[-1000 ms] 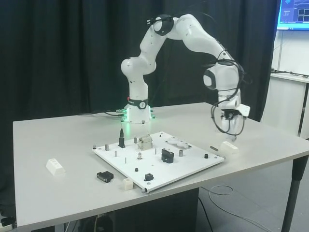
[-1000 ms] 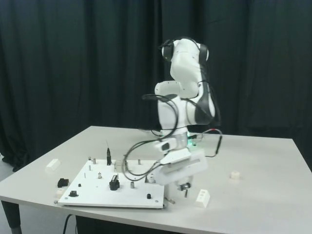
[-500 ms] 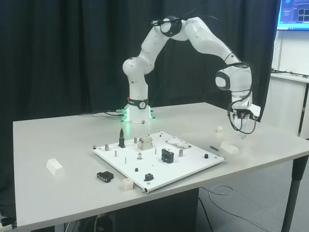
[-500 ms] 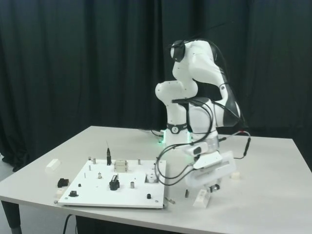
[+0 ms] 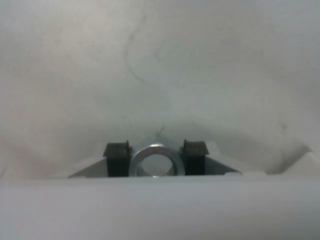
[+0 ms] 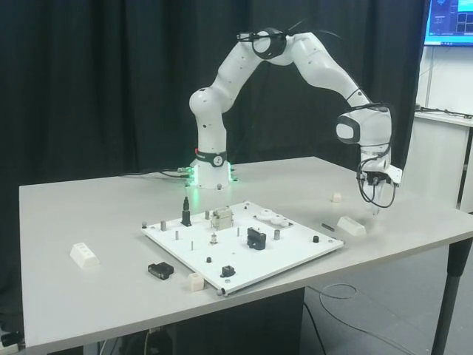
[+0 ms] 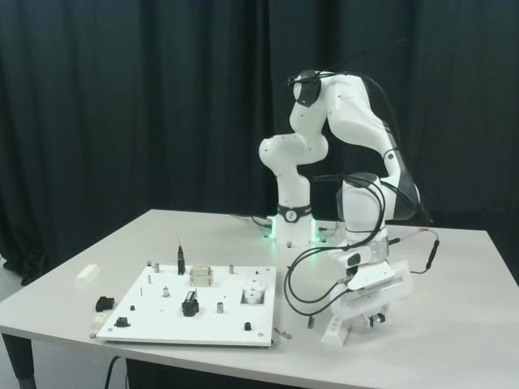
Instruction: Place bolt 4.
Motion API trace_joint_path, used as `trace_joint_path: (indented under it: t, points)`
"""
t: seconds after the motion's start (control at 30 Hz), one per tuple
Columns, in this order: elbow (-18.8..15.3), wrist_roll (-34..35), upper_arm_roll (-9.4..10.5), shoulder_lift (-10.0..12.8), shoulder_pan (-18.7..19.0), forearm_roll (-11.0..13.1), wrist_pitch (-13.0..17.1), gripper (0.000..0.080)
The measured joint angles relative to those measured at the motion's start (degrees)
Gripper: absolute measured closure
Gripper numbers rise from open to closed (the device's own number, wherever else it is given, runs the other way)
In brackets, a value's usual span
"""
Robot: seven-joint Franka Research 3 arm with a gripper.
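The tool point(image 5: 155, 160) pinches a bolt point(image 5: 155, 162) above the grey tabletop point(image 6: 111, 222), near a white block point(image 6: 351, 225).

The arm point(image 6: 325, 70) has swung outward, away from the white board point(image 6: 244, 244).

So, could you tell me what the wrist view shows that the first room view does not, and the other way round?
Only the wrist view shows the grip up close: the two black fingertips closed on a ring-shaped metal part, the bolt seen end on, above bare grey tabletop. Only the first room view shows the whole white arm, the white board with its small parts, and the white block on the table beside the board. Both views show the gripper over the grey table, off the board.
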Motion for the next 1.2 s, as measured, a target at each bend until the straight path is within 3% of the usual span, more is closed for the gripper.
trace_joint_path:
  t: [0.7, 0.73, 1.0, 1.03, 1.2]
  points:
    - [-0.08, 3.93, -0.06, 1.56, 1.41, -3.52, 1.52, 0.0574]
    - [-0.08, 3.99, -0.06, 1.59, 1.41, -3.68, 1.54, 0.0362]
    - [-0.08, 4.87, -0.06, 1.65, 1.4, -4.26, 1.61, 0.0362]
    - [-0.08, 4.92, -0.06, 1.65, 1.41, -4.27, 1.63, 0.0026]
    - [-0.07, 5.0, -0.06, 1.65, 1.41, -4.27, 1.71, 0.0026]
